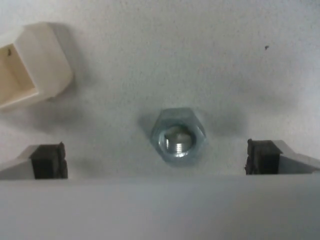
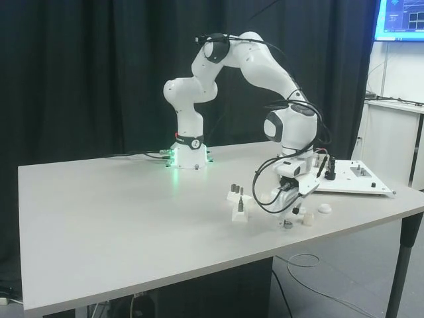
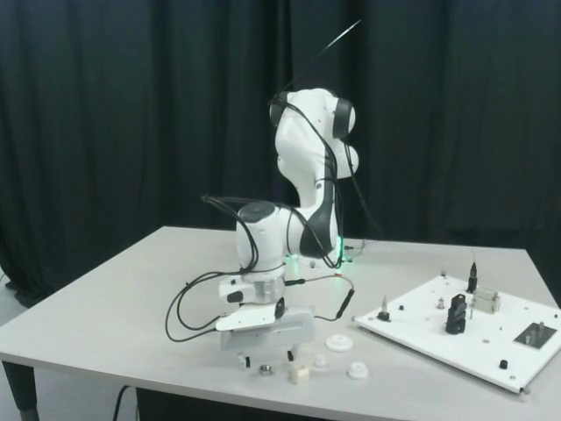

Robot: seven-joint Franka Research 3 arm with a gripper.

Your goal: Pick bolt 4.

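In the wrist view a grey metal hex bolt point(image 1: 177, 134) stands head up on the grey table, its threaded bore facing the camera. My gripper point(image 1: 155, 161) hangs just above it, open. The black pads point(image 1: 48, 161) sit wide apart on either side, and the bolt lies between them without touching either. From the first room view the gripper point(image 2: 292, 209) is low over the bolt point(image 2: 287, 224) near the table's front edge. The second room view shows the same bolt point(image 3: 263, 369) under the gripper point(image 3: 266, 357).
A white hex cap point(image 1: 32, 62) lies close beside the bolt, also visible as the cap point(image 2: 306, 217). A white holder with upright bolts point(image 2: 238, 201) stands to the left. White discs point(image 3: 338, 343) and a white assembly board point(image 3: 465, 329) lie to the right.
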